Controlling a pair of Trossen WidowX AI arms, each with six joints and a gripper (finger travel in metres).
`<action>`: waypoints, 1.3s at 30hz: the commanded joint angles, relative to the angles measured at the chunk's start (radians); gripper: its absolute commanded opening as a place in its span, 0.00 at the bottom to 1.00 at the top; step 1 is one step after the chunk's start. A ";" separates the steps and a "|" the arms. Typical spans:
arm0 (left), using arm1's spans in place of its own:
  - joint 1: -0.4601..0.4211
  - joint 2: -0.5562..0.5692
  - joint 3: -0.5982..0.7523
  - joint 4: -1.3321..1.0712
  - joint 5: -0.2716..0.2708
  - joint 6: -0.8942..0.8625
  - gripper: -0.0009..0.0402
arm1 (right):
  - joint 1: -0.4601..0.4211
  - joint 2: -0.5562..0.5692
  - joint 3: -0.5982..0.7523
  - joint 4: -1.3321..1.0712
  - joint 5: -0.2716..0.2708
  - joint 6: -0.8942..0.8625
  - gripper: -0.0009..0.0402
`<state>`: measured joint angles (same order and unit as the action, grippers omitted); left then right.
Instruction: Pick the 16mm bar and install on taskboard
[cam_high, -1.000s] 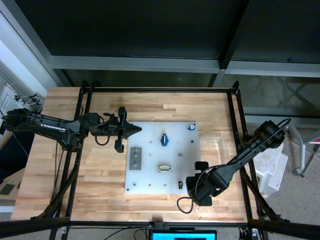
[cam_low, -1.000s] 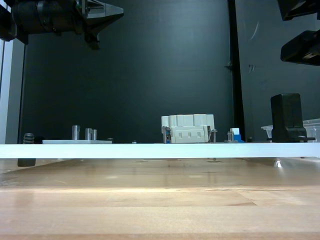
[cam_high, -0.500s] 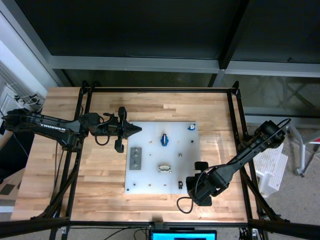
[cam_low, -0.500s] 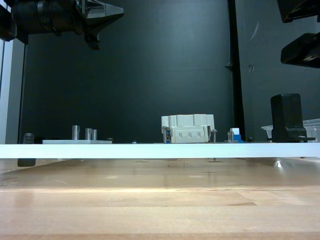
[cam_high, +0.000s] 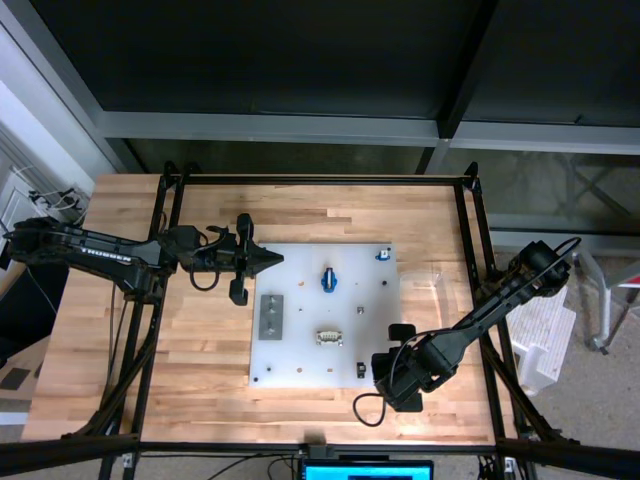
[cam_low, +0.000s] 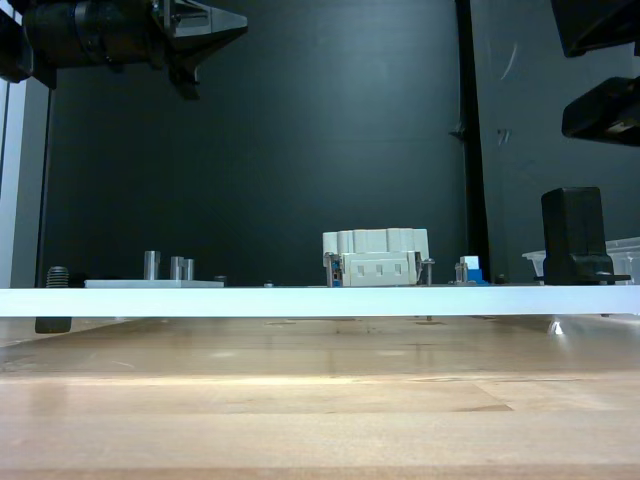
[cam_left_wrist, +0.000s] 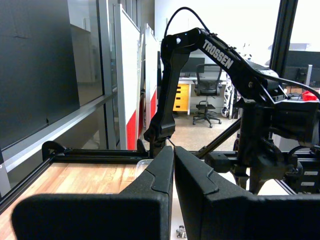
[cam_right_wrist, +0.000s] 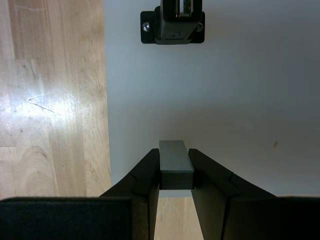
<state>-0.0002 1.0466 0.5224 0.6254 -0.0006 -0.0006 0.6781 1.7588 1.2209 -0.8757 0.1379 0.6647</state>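
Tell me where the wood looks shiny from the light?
Right wrist view: white glare on the wooden table, beside the right gripper holding the 16mm bar over the task board. Low view: pale sheen on the wood. Left wrist view: bright background behind the shut, raised left gripper.

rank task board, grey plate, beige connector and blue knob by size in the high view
task board
grey plate
beige connector and blue knob look alike
right gripper holds 16mm bar over board's near right corner; left gripper, shut, hovers over its far left corner
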 joint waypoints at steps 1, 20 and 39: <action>0.000 0.000 0.000 0.000 0.000 0.000 0.02 | 0.000 0.000 -0.017 0.024 0.000 0.001 0.05; 0.000 0.000 0.000 0.000 0.000 0.000 0.02 | 0.000 0.000 -0.042 0.052 -0.002 0.001 0.07; 0.000 0.000 0.000 0.000 0.000 0.000 0.02 | 0.000 -0.015 -0.038 0.051 0.000 0.009 0.60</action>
<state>-0.0002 1.0466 0.5228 0.6254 -0.0006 -0.0002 0.6785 1.7489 1.1816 -0.8257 0.1371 0.6765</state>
